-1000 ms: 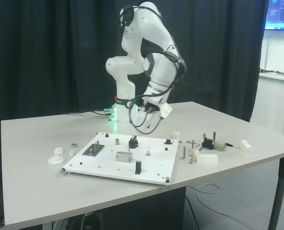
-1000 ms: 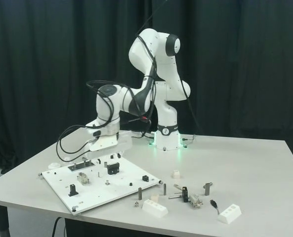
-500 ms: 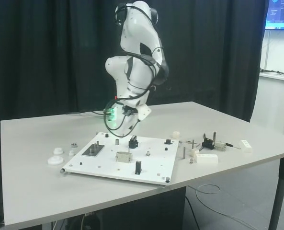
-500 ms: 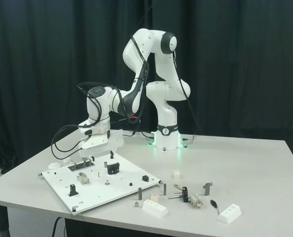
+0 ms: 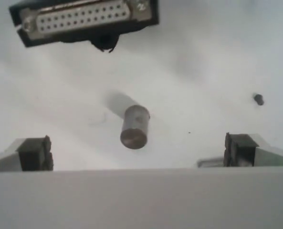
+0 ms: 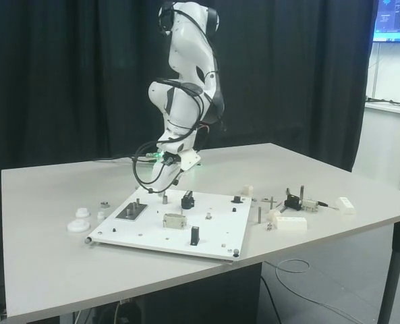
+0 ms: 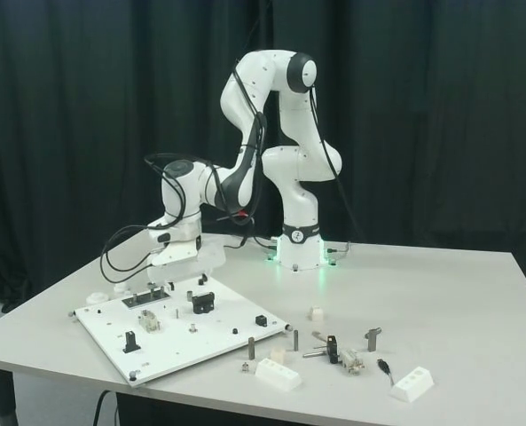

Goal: Remove round peg 4.

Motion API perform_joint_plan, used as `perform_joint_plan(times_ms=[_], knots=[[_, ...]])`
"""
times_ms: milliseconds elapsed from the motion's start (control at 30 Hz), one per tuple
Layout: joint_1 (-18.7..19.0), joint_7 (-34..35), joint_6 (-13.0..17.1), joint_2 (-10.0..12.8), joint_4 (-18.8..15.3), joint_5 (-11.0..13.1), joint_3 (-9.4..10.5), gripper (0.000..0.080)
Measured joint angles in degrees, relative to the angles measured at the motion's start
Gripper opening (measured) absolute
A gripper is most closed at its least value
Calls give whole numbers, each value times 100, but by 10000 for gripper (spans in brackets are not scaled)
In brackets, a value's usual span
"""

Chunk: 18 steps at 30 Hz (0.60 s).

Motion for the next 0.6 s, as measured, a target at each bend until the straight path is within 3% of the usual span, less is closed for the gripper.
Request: perform_joint_plan(times_ms=[267, 600], knots=[[0, 0, 581, -131, -439, 3, -78, 800], [0, 0, 978, -136, -619, 48, -149, 800]])
